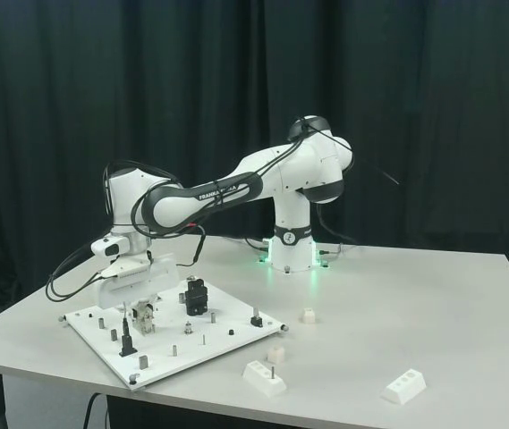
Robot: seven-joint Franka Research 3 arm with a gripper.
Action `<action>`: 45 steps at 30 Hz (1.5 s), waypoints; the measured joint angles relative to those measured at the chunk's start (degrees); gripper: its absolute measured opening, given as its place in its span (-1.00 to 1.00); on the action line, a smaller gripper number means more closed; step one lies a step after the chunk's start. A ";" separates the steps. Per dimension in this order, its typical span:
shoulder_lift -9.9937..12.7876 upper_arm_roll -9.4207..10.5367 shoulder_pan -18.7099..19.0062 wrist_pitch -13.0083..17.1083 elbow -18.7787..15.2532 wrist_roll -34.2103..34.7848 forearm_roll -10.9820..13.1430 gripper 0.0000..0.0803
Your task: Remove waterproof.
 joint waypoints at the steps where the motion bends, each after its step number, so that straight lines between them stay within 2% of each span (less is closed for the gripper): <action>1: 0.00 0.00 -0.01 0.00 0.00 0.00 -0.01 -0.23; 37: 0.05 -0.48 -0.60 0.32 0.20 1.23 -0.43 -0.23; 41: -0.05 -0.71 -0.59 -0.02 0.32 1.23 -0.43 -0.23; 45: -0.16 -1.75 -0.43 -1.59 0.67 1.23 0.01 -0.23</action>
